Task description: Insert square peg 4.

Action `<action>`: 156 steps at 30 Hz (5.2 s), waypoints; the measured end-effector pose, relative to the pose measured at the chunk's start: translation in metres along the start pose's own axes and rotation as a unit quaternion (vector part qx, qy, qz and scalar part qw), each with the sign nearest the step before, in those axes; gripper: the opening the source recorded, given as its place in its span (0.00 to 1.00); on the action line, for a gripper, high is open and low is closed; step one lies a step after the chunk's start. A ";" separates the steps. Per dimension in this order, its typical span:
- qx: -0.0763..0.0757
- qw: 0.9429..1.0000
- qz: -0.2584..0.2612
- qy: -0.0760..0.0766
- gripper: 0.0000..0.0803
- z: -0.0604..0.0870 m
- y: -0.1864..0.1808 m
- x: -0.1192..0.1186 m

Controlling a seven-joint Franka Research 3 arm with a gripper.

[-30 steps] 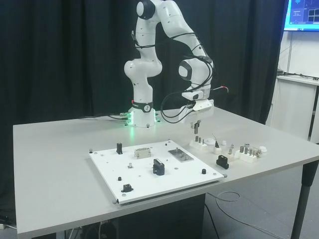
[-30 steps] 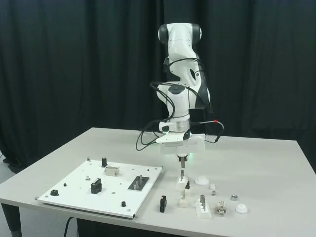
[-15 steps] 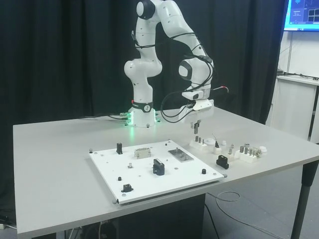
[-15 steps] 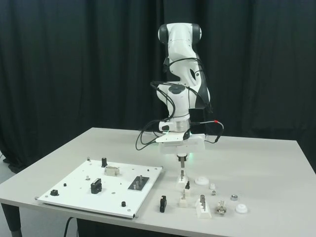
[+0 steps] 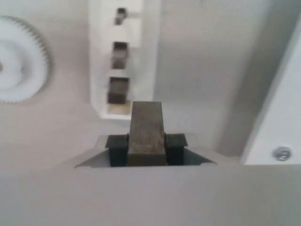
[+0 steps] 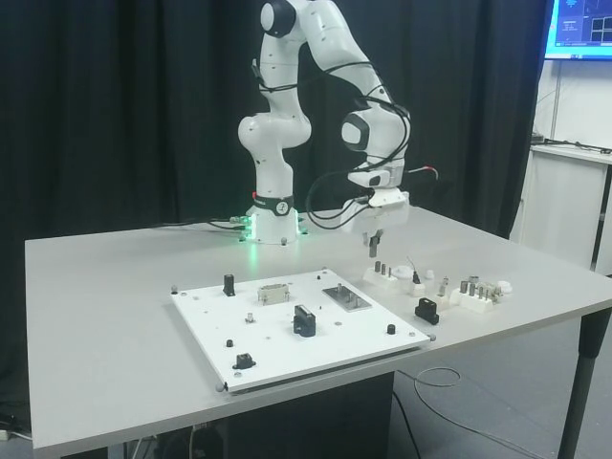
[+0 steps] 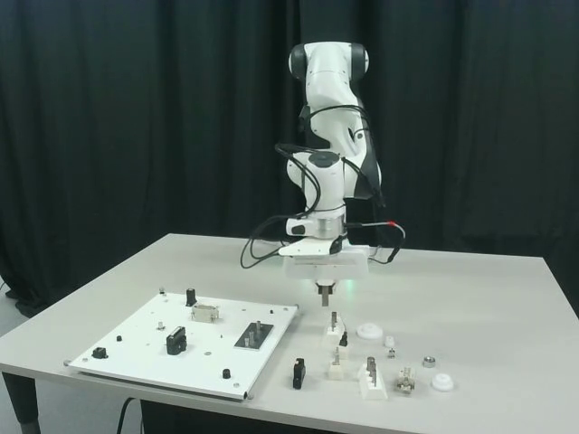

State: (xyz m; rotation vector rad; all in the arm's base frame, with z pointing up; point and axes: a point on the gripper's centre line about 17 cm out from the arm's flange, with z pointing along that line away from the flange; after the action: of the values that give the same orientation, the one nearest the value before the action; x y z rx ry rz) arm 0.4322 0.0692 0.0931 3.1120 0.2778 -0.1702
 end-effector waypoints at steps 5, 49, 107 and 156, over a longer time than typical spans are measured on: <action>-0.012 1.000 0.001 0.009 0.19 -0.008 0.016 0.005; -0.082 0.983 0.125 0.109 0.19 -0.071 0.239 0.012; -0.024 0.733 0.672 0.106 0.19 -0.045 0.415 -0.044; 0.074 0.696 0.714 0.012 0.19 0.000 0.439 -0.083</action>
State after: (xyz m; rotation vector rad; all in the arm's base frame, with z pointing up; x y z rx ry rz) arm 0.4291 -0.3777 0.1037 2.4272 -2.0905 -0.0891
